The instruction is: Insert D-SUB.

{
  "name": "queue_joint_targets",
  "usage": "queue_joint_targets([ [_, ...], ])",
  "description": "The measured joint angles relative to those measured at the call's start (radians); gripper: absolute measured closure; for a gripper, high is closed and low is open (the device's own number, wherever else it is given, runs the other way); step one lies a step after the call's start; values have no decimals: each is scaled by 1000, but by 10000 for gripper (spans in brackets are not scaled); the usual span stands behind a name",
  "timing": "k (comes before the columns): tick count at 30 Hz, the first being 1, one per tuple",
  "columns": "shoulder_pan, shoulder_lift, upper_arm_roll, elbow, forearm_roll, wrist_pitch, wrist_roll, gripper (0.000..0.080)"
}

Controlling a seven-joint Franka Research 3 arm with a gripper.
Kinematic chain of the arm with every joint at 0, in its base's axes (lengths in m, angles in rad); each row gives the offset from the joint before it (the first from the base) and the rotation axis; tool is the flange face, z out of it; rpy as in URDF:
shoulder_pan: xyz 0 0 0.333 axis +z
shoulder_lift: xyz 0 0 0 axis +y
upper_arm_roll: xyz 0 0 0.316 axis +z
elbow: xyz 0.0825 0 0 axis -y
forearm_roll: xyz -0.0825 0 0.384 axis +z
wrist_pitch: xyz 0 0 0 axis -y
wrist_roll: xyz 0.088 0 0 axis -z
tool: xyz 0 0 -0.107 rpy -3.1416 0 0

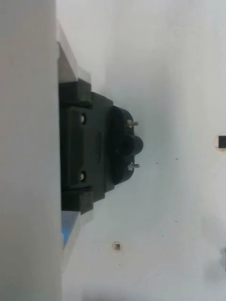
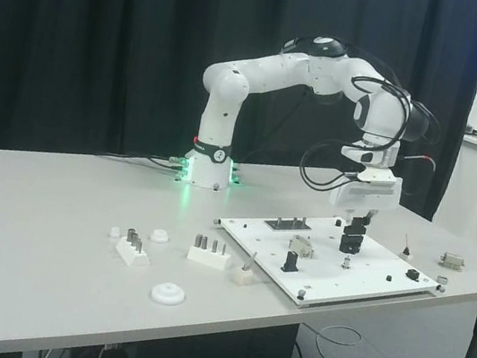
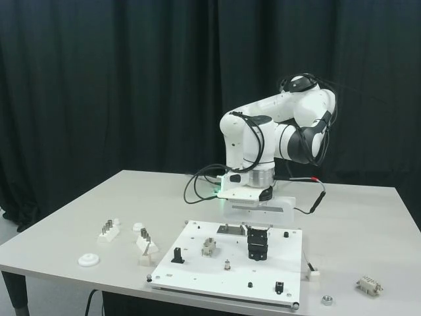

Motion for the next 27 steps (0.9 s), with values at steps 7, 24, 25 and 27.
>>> queue_joint_targets([
  [7, 4, 0, 0, 0, -15, -1, -3, 422],
  [24, 3, -1, 0, 1, -18, -4, -9, 422],
  [25, 2, -1, 0, 1, -17, -6, -9, 422],
  [27, 2, -2, 0, 2, -15, -9, -9, 422],
])
